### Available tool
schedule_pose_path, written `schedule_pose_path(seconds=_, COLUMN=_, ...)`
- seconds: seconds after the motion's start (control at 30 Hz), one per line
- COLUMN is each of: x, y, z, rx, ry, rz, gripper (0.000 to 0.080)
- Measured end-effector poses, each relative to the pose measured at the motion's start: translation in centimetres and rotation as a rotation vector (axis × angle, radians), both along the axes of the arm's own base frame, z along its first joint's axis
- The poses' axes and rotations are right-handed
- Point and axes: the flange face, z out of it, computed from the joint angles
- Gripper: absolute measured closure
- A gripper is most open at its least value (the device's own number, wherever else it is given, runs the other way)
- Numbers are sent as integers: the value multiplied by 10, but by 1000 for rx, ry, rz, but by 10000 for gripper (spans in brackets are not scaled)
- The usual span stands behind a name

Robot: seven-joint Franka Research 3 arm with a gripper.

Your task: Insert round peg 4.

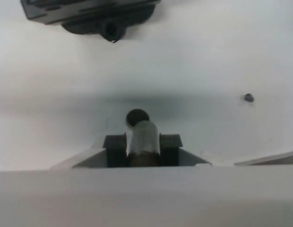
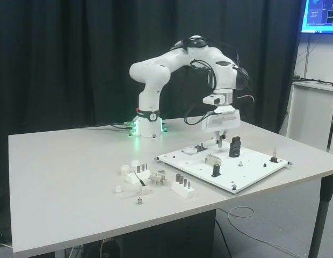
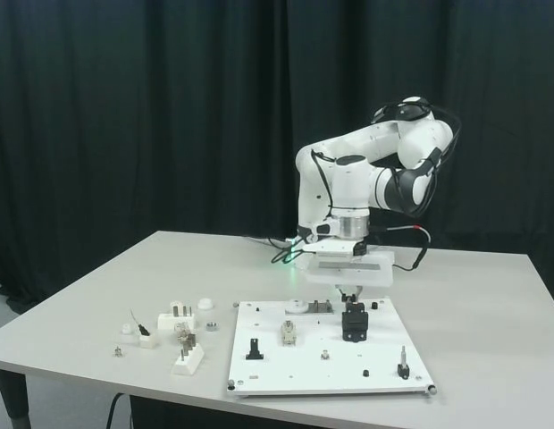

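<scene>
Round peg [image 1: 143,138] sits clamped between the pincer [image 1: 143,150] fingers

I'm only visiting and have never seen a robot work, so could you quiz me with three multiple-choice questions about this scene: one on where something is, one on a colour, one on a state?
1. Where is the gripper?
A. Over the white board
B. Over the loose small parts
C. Beside the table, near the floor

2. What colour is the light at the arm's base?
A. White
B. Green
C. Black

3. What is the gripper doing?
A. Open and empty
B. Shut on a round peg
C. Shut on a cable

Answers:
1 A, both room views show it low over the far part of the board.
2 B, a green glow rings the base.
3 B, the wrist view shows the peg clamped between the black fingertips, near a dark hole.
</scene>
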Motion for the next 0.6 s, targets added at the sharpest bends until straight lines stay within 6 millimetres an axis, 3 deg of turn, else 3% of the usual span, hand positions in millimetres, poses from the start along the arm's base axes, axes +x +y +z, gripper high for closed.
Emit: schedule_pose_path(seconds=0.6, x=-4, y=7, z=-9, rx=-1, ry=-13, rz=-52, gripper=659)
